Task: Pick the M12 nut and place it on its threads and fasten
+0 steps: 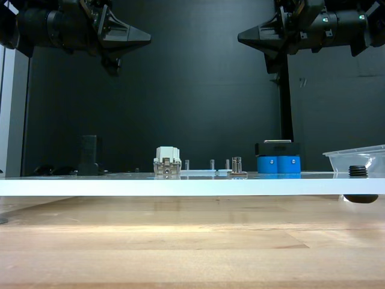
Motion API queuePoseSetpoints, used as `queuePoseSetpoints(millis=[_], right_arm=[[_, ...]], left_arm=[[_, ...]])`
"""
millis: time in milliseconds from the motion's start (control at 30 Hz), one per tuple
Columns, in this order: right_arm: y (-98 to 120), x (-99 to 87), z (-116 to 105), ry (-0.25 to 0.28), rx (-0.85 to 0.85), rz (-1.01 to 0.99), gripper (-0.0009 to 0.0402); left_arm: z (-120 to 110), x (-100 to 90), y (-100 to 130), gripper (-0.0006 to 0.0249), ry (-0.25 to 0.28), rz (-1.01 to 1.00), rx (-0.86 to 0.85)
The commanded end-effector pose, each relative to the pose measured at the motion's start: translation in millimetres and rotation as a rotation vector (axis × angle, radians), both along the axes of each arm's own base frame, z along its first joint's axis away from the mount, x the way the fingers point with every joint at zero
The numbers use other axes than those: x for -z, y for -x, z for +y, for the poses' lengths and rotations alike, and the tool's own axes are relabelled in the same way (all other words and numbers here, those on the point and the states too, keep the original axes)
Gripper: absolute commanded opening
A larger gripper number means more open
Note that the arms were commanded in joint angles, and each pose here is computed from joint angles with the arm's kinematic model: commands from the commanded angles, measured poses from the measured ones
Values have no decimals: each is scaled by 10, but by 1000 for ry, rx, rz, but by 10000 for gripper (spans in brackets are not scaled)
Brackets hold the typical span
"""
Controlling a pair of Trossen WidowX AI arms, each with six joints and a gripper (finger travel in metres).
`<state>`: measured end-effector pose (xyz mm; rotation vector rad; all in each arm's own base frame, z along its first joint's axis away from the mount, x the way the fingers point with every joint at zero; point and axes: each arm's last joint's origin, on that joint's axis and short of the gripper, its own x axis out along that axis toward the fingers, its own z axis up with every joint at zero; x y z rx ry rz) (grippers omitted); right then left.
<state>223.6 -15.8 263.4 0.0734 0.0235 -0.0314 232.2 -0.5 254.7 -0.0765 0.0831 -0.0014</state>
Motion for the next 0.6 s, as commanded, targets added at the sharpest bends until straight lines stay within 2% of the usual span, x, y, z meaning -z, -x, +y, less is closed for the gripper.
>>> queuePoseSetpoints(millis=[33,167,400,600], right_arm=[[19,2,21,1,-66,28,0],[88,-9,33,63,-102,262,0],[304,-59,54,133,-177,734,0],[472,-49,72,290,-325,1032,0]], left_arm=[[0,1,-1,0,0,0,0],[0,0,-1,0,0,0,0],[1,0,-1,0,0,0,0],[1,0,-1,0,0,0,0]])
